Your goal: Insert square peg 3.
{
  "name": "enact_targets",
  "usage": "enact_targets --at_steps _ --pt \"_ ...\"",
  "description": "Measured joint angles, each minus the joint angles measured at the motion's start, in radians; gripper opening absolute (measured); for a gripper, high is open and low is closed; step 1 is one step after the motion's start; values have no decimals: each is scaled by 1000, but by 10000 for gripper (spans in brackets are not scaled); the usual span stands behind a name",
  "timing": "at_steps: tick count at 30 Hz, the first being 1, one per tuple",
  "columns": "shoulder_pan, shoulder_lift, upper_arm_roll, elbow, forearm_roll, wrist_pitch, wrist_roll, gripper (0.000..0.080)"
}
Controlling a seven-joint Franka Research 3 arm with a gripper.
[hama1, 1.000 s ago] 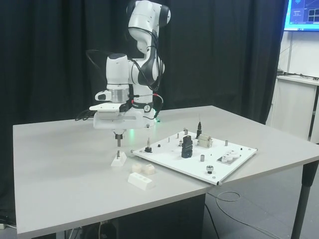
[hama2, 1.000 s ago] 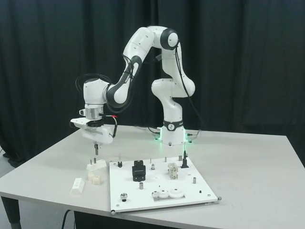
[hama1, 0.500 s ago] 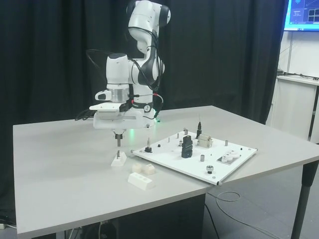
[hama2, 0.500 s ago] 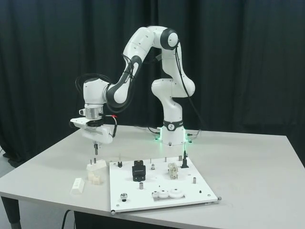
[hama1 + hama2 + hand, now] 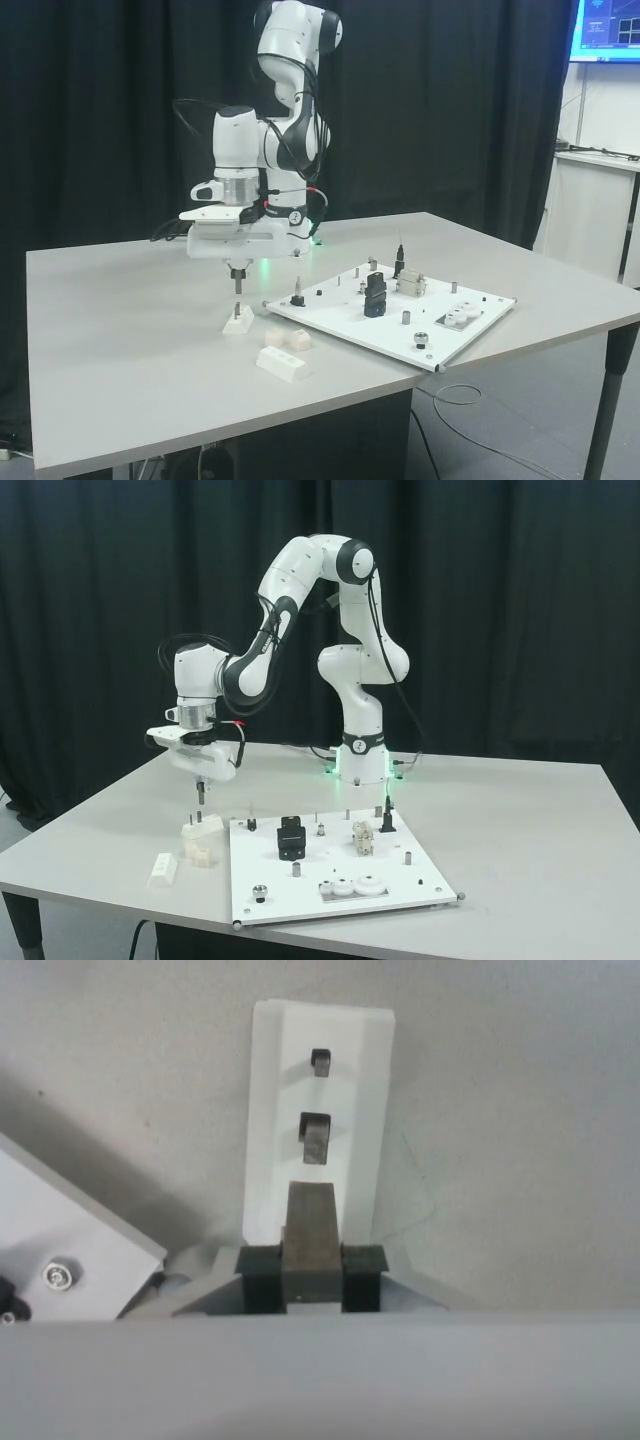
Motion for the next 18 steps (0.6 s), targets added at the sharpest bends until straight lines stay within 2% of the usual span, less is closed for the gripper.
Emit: enact_targets --at_steps 18 --pt "5 -1 1 7 -3 0 -28 114"
